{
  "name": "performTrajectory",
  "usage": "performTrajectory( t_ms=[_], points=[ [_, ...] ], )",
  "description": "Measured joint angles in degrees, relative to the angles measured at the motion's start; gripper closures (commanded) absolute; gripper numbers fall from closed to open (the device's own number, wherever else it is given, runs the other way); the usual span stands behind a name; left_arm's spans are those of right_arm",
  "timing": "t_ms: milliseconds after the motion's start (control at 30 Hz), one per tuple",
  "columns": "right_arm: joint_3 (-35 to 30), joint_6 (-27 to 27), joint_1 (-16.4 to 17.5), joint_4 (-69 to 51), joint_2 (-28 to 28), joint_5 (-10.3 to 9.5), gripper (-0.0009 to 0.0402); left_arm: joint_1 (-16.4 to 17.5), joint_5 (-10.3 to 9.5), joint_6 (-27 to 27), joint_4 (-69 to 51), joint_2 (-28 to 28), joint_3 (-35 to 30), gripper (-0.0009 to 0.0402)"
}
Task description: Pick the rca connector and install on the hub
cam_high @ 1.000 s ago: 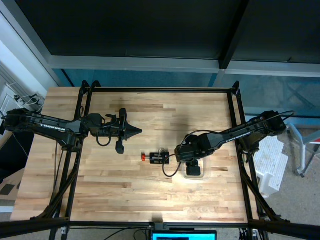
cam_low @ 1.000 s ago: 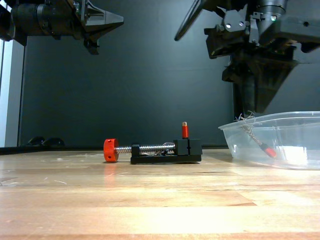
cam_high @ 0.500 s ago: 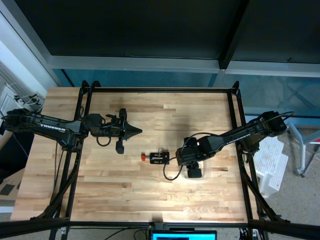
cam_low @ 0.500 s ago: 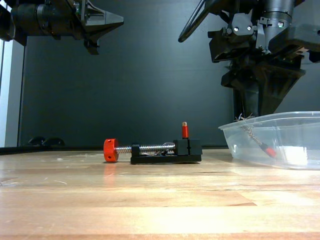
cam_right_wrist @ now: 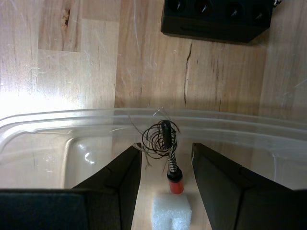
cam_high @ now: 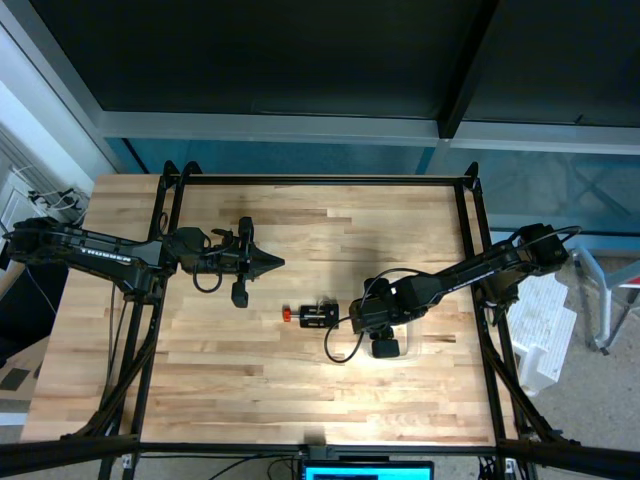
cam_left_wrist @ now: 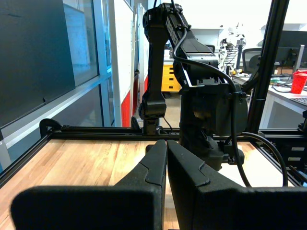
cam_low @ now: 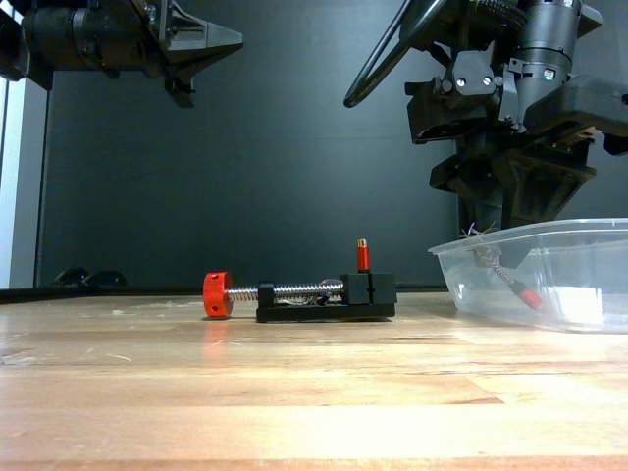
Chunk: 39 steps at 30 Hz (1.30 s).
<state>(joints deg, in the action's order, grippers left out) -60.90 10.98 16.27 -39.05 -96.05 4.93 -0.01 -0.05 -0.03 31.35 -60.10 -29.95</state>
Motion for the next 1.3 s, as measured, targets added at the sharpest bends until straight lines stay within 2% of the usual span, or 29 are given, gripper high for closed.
performTrajectory(
  t_ms=[233, 700, 1000, 1300],
  points=[
    [0.94, -0.02, -0.04, 1.86, 0.00, 0.02, 0.0292, 0.00, -0.02, 0.00, 0.00, 0.00, 0.00, 0.0393],
    [0.94, -1.07, -0.15, 2.05, 0.07, 0.02, 0.0393, 0.00, -0.02, 0.00, 0.02, 0.00, 0.00, 0.0393],
    [0.94, -1.07, -0.17, 0.46, 1.27, 0.00, 0.0393, 0.00, -0.02, 0.00, 0.02, 0.00, 0.00, 0.0393],
    [0.92, 2.58, -0.17, -2.34, 8.92, 0.02, 0.0393, 0.00, -0.02, 0.00, 0.02, 0.00, 0.02, 0.0393]
  ],
)
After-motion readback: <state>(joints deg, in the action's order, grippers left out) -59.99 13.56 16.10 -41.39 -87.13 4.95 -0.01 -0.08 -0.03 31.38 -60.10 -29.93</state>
